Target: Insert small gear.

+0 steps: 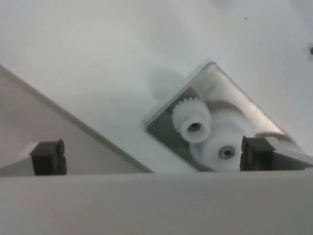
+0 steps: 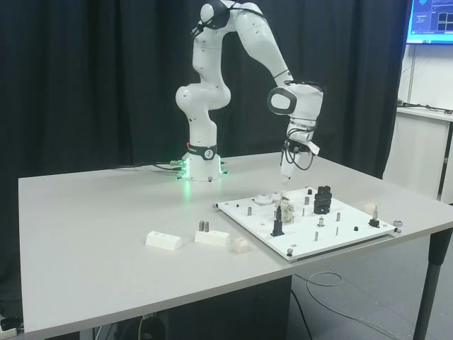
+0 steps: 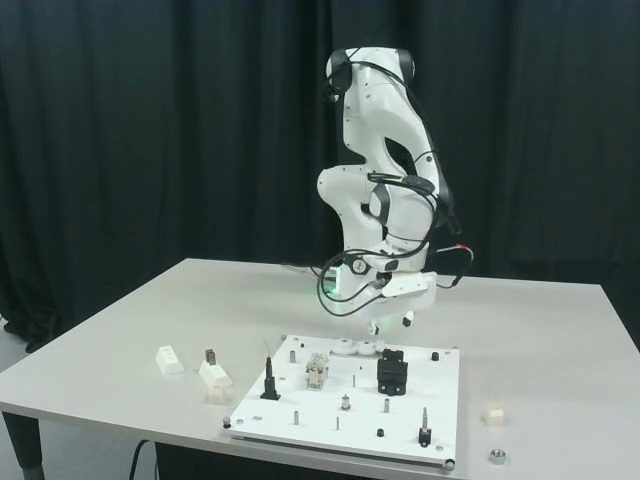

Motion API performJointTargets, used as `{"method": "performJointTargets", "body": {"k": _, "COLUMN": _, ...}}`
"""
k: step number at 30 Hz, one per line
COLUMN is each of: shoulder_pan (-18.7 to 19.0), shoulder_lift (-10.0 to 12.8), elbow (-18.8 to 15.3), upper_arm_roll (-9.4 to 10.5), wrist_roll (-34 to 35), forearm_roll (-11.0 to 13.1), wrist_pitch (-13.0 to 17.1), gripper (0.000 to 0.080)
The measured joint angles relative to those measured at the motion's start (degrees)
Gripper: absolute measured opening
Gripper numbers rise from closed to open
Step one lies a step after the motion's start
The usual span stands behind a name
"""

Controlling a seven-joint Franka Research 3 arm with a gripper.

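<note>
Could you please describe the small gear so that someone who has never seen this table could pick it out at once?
Find the white board on the grey table, then the metal plate at its far edge, below the gripper. White gears sit meshed on that plate. The small gear has the narrowest toothed ring and a raised hub, beside the large gear.
</note>
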Motion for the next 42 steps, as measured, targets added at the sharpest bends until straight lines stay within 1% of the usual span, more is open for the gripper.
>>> {"method": "performJointTargets", "body": {"k": 5, "shoulder_pan": 0.0, "shoulder_lift": -0.1, "elbow": -0.2, "upper_arm_roll": 1.01, "wrist_roll": 1.3, "forearm_roll": 0.0, "wrist_pitch": -0.6, "gripper": 0.0794}}
{"method": "performJointTargets", "body": {"k": 10, "shoulder_pan": 0.0, "shoulder_lift": 0.2, "elbow": -0.5, "upper_arm_roll": 1.22, "wrist_roll": 2.2, "forearm_roll": -0.4, "wrist_pitch": -0.6, "gripper": 0.0799}}
{"method": "performJointTargets", "body": {"k": 15, "shoulder_pan": -0.2, "shoulder_lift": 1.2, "elbow": -0.5, "upper_arm_roll": 1.22, "wrist_roll": 2.6, "forearm_roll": -0.9, "wrist_pitch": 0.0, "gripper": 0.08}}
{"method": "performJointTargets", "body": {"k": 21, "shoulder_pan": -0.6, "shoulder_lift": 2.8, "elbow": -0.5, "upper_arm_roll": 1.22, "wrist_roll": 3.1, "forearm_roll": -1.2, "wrist_pitch": 1.9, "gripper": 0.08}}
{"method": "performJointTargets", "body": {"k": 25, "shoulder_pan": -0.7, "shoulder_lift": 3.6, "elbow": -0.5, "upper_arm_roll": 1.22, "wrist_roll": 3.3, "forearm_roll": -1.2, "wrist_pitch": 2.6, "gripper": 0.08}}
{"method": "performJointTargets", "body": {"k": 42, "shoulder_pan": -0.7, "shoulder_lift": 3.8, "elbow": -0.8, "upper_arm_roll": 1.78, "wrist_roll": 4.2, "forearm_roll": -1.2, "wrist_pitch": 2.7, "gripper": 0.08}}
